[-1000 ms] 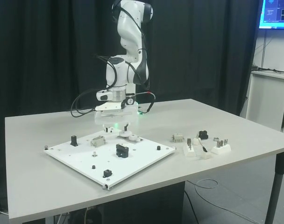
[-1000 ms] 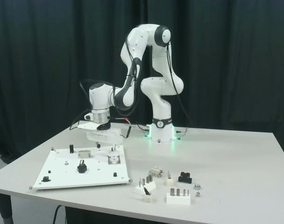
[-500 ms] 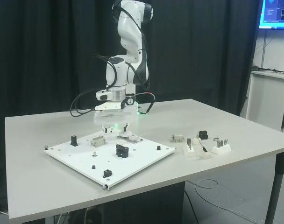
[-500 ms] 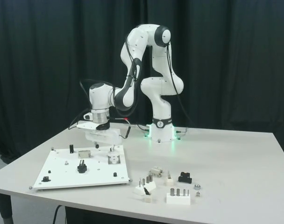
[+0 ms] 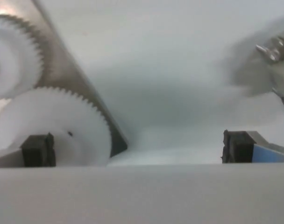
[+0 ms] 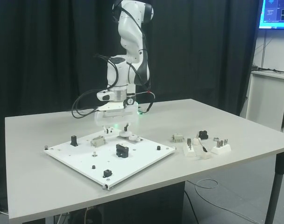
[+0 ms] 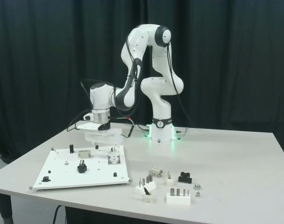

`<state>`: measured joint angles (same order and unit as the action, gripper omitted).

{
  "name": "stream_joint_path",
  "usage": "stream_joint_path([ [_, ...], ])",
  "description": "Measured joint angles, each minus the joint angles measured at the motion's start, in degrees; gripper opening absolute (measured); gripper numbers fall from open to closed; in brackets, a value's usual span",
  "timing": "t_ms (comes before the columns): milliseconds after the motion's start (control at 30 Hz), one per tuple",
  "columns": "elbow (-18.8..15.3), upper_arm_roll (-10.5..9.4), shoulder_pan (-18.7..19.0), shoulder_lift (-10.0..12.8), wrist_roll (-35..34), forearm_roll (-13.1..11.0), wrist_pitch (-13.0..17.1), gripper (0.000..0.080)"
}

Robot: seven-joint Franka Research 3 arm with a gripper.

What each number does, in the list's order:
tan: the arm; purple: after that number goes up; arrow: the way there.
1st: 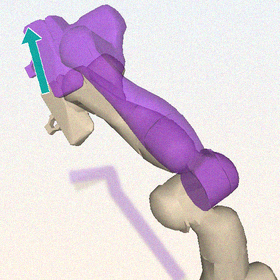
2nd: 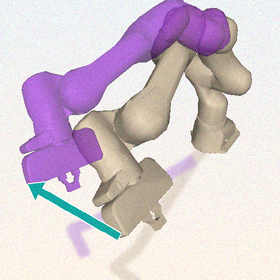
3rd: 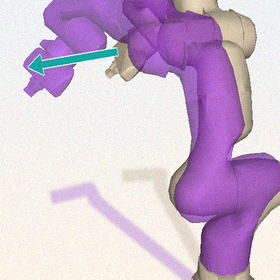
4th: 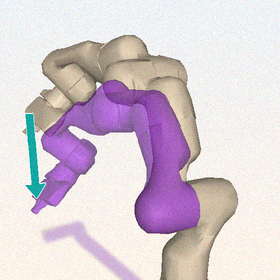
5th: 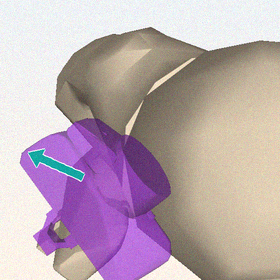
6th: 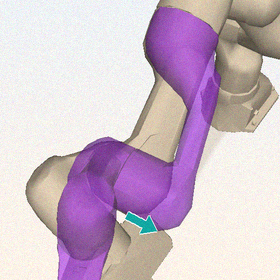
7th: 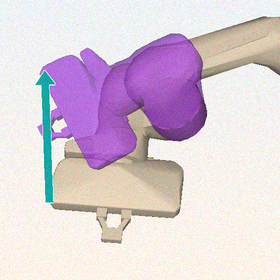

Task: Insert large gear.

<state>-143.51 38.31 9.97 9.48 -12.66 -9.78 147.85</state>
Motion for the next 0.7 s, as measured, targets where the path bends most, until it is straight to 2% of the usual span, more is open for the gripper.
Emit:
stream_joint_path([
  [300,-0.01,-0.28,1.39,-0.68,1.06,-0.36,-1.18,0.08],
  [700,-0.25,-0.24,1.63,-1.19,-1.16,-4.41,-3.47,0.08],
])
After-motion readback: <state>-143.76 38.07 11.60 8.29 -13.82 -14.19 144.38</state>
